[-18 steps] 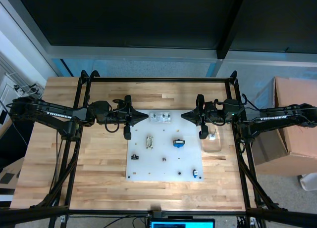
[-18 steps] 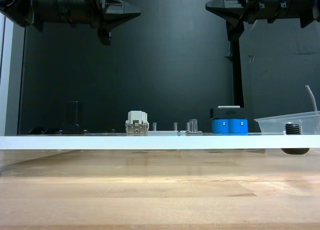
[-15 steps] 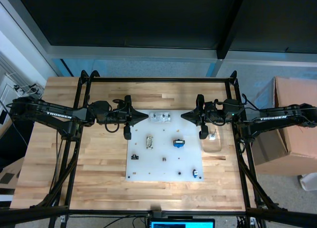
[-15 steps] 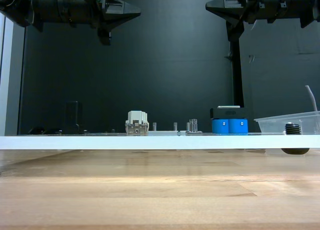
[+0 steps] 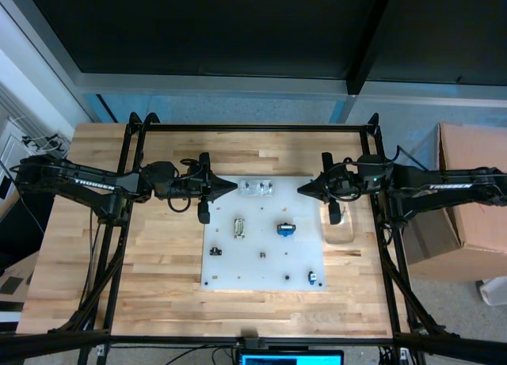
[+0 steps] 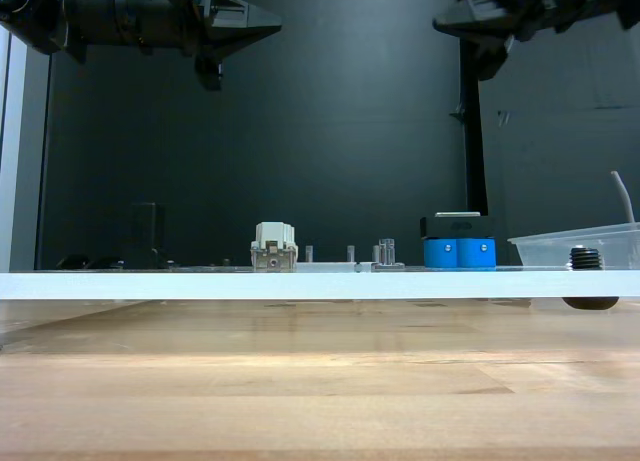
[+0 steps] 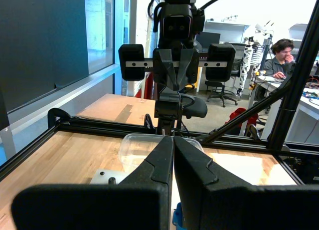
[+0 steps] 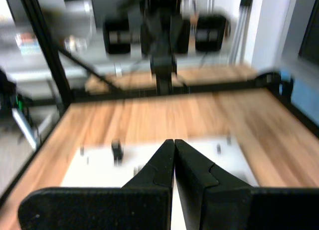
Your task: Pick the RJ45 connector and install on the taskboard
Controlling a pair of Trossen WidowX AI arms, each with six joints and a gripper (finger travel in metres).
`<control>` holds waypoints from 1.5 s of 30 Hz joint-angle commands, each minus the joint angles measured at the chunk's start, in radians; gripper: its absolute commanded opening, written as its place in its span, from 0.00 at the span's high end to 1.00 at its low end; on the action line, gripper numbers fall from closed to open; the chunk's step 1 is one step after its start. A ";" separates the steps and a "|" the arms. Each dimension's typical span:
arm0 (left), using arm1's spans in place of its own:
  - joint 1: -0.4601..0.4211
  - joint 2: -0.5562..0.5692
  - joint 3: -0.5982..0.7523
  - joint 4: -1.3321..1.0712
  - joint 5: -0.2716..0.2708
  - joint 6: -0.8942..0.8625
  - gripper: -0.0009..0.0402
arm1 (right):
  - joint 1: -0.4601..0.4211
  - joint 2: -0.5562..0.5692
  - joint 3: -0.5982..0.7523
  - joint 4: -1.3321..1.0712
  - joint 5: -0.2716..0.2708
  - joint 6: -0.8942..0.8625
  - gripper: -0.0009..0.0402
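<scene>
The white taskboard (image 5: 261, 262) lies mid-table with small parts on it. At its right edge stands a clear tray (image 5: 341, 237); in the low view a white cable (image 6: 625, 196) and a black knurled piece (image 6: 585, 256) show in the tray (image 6: 570, 243). I cannot pick out the RJ45 connector itself. My left gripper (image 5: 236, 187) hovers high over the board's far left corner, shut on nothing, its fingertips (image 7: 169, 145) pressed together. My right gripper (image 5: 300, 189) hovers high over the board's far right, also shut and empty, its fingertips (image 8: 170, 146) touching.
On the board sit a blue block (image 5: 285, 229), a grey-white socket (image 5: 238, 227) and a clear fitting (image 5: 257, 188). A black frame (image 5: 253, 128) rings the table. A cardboard box (image 5: 467, 199) stands off the right edge.
My right arm has shifted to the right, toward the tray, and now covers the white piece that showed there before. The left arm has not moved.
</scene>
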 commanded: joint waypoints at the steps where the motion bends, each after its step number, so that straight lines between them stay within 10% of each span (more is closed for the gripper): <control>1: 0.000 0.000 0.000 0.000 0.000 0.000 0.98 | 0.000 -0.005 0.084 -0.248 0.001 -0.025 0.98; 19: 0.000 0.000 0.000 0.000 0.000 0.000 0.98 | 0.000 -0.001 0.378 -1.210 0.048 -0.060 0.98; 31: 0.000 0.000 0.000 0.000 0.000 0.000 0.98 | 0.000 0.066 0.362 -1.280 0.070 -0.084 0.94; 45: 0.000 0.000 0.000 0.000 0.000 0.000 0.98 | 0.002 0.200 0.158 -1.178 0.105 -0.087 0.66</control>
